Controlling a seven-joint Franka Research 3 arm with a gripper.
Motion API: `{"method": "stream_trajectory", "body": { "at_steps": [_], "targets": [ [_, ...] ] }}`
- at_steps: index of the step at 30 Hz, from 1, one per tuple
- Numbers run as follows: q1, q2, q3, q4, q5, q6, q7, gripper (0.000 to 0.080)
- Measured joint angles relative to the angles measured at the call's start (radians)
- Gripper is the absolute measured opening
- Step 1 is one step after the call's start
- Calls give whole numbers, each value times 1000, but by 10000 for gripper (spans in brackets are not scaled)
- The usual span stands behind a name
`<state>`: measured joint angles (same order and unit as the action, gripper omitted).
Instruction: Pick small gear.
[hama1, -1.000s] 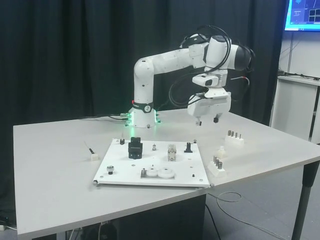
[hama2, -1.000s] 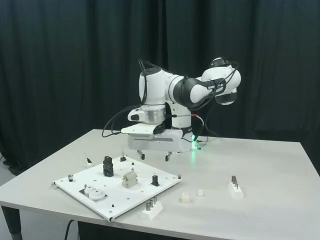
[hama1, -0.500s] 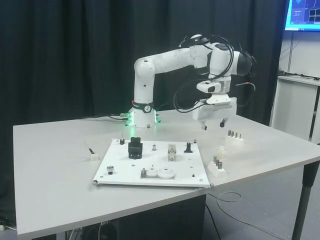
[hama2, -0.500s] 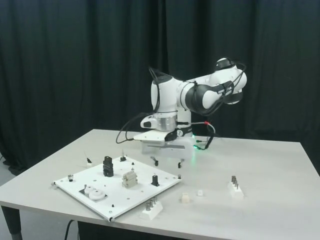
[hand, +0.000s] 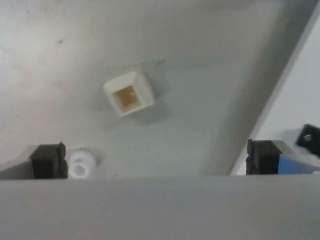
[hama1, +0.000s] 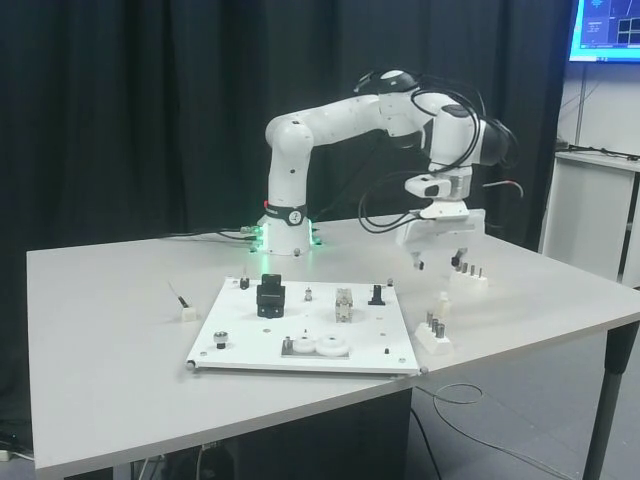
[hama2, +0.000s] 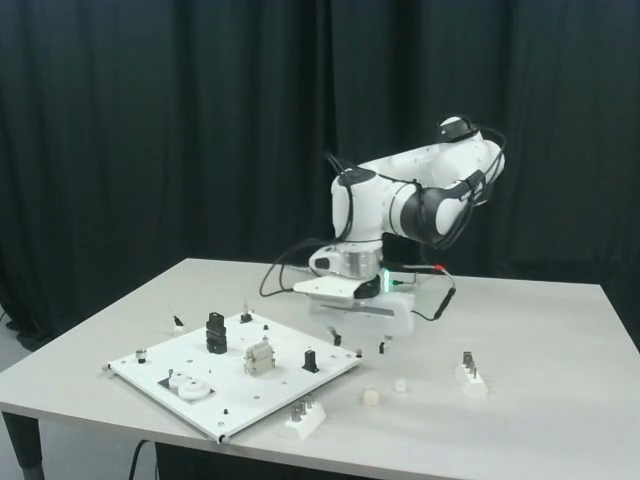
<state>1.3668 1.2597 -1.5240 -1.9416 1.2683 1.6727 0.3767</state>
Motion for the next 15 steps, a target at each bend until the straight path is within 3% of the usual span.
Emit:
{"method": "stream_trajectory", "body": {
  "at_steps": [15],
  "targets": [
    [123, -2, 31, -101, 32, 63, 83, 800]
  ]
}}
